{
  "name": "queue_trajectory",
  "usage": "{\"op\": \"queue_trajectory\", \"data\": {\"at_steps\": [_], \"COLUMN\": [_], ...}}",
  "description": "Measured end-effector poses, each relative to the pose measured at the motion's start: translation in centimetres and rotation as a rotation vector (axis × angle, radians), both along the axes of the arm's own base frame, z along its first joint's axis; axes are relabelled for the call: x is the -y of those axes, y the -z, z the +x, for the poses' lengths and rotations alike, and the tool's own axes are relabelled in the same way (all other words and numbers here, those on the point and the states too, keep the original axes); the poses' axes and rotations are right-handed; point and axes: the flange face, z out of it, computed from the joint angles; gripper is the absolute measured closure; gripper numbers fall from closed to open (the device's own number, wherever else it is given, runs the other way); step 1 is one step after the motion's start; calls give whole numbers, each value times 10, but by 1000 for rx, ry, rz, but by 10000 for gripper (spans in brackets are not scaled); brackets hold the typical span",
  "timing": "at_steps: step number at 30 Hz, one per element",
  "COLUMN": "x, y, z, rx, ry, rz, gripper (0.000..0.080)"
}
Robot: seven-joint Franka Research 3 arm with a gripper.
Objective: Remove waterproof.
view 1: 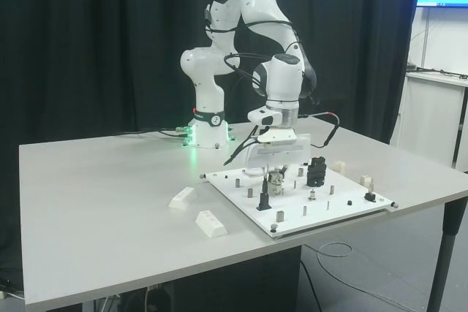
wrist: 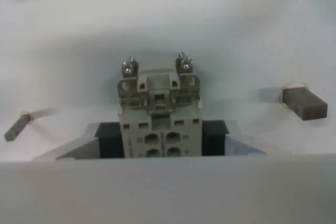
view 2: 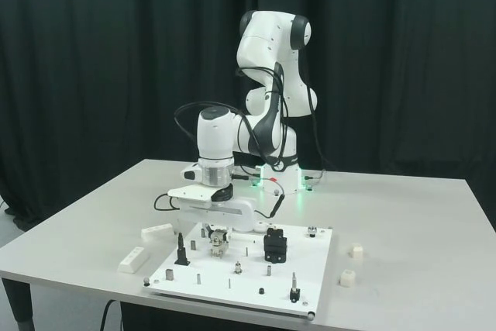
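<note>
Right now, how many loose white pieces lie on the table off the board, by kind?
Long blocks: 2
Small blocks: 2
Total: 4

White connector block [wrist: 160, 129] with round sockets and a metal clamp [wrist: 158, 85] carrying two screws, seated in a black frame [wrist: 212, 139] on the white board [wrist: 168, 19]. Two small grey pegs [wrist: 304, 103] stand well apart on either side.

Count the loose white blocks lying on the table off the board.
4: two blocks at one side of the board, two smaller at the other. None seems hidden.
</note>
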Motion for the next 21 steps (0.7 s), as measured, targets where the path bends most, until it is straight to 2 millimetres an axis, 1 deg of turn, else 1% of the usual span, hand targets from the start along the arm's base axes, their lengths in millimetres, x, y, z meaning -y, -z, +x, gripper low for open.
{"op": "queue_trajectory", "data": {"at_steps": [21], "x": [-1], "y": [-1], "z": [1], "rx": [-4], "ry": [-3], "rz": [0], "gripper": [492]}}
